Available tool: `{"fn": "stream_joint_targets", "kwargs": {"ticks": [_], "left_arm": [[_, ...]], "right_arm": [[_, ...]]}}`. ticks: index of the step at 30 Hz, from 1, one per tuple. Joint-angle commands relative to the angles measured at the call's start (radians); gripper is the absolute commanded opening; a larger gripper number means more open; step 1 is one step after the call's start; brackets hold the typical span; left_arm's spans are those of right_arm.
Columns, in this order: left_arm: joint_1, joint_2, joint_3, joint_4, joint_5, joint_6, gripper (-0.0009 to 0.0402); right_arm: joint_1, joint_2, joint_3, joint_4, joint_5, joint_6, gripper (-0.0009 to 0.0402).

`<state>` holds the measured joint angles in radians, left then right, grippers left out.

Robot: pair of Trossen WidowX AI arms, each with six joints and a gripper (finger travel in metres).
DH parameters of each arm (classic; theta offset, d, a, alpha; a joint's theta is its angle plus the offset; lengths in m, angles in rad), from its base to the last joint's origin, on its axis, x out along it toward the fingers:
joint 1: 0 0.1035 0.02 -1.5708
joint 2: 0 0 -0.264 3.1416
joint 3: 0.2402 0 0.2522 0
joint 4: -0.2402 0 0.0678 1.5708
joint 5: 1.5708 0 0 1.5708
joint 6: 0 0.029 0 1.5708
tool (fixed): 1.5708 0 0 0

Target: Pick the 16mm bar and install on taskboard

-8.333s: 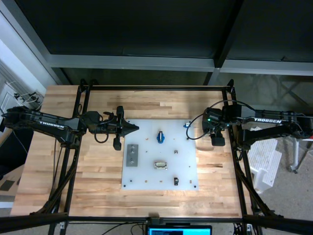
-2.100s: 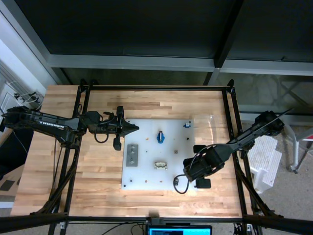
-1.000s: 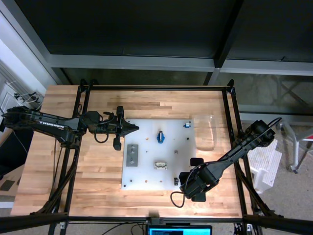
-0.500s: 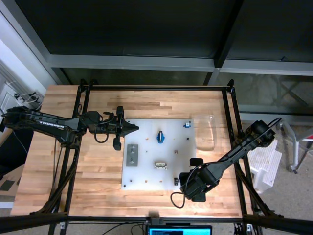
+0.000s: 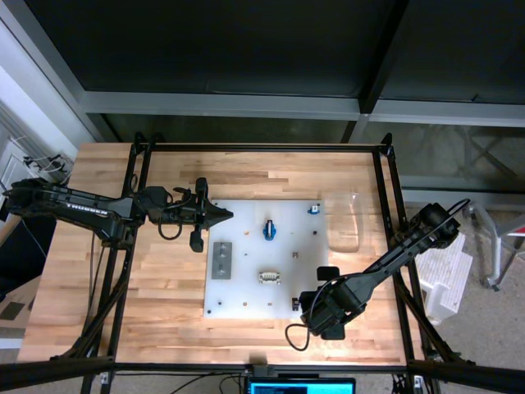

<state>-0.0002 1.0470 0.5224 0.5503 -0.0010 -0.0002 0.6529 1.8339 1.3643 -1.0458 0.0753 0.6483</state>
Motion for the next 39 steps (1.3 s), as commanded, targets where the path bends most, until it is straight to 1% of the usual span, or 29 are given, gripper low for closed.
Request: {"fn": "stream_joint_targets", "kwargs": {"ticks": [1, 39], "left_arm": [[0.000, 0.000, 0.000, 0.000, 0.000, 0.000, 0.0000], [0.000, 0.000, 0.000, 0.000, 0.000, 0.000, 0.0000]], "right_arm": [[0.000, 0.000, 0.000, -0.011, 0.001, -0.002, 0.0012], [0.000, -0.003, 0.000, -0.003, 0.004, -0.002, 0.0011]]}}
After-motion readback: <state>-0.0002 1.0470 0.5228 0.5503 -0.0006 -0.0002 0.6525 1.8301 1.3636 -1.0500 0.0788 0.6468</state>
